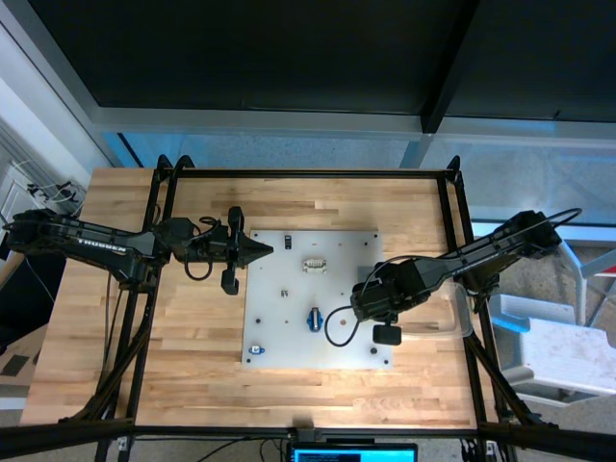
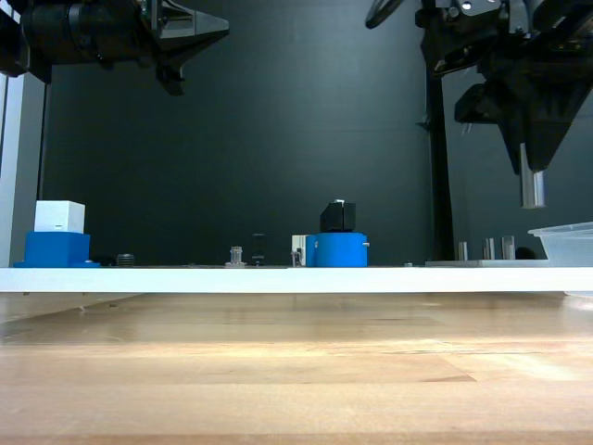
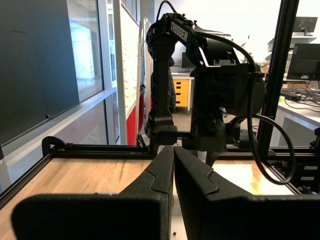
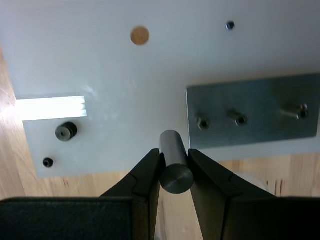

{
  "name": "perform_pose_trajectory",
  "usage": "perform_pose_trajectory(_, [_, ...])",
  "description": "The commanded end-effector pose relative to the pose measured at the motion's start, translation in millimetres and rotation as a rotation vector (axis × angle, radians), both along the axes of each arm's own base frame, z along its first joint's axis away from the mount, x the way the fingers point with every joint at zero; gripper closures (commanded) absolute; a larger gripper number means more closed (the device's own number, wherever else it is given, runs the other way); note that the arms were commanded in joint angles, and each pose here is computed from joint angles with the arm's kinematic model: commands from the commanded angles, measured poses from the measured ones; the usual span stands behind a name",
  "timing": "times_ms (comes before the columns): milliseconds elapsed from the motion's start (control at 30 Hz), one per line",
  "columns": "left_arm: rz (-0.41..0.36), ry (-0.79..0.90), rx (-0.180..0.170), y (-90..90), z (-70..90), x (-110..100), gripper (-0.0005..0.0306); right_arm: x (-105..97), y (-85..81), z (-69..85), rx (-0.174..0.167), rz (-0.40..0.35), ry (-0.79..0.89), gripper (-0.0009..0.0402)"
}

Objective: Pick the 16mm cylinder and place it in the taskboard

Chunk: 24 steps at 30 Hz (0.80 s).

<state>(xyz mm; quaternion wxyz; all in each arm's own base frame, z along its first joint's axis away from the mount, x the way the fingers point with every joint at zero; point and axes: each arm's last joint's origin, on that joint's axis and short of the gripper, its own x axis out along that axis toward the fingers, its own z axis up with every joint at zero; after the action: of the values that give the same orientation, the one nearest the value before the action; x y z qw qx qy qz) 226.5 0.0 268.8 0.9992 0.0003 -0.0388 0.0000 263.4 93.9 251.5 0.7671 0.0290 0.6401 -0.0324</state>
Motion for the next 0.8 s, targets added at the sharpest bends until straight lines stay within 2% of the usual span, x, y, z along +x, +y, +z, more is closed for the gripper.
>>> perform_pose_trajectory(33, [0.000,-0.001,0.000,0.1,0.2,0,0.0300,7,1.9,-0.9,0.015,0.003,0.005,0.0366])
perform_pose_trajectory(333, [0.000,-0.001,0.000,0.1,0.2,0,0.0300,23,7.2,-4.7,0.021,0.022,0.002,0.0366])
perform_pose_trajectory(700, [0.000,-0.001,0.000,0.1,0.2,0,0.0300,32,6.4,-7.2,0.031,0.004,-0.019,0.0366])
perform_pose_trajectory(800, [0.000,-0.001,0.000,0.1,0.2,0,0.0300,39,7.0,-9.6,0.048,0.005,-0.003,0.0366])
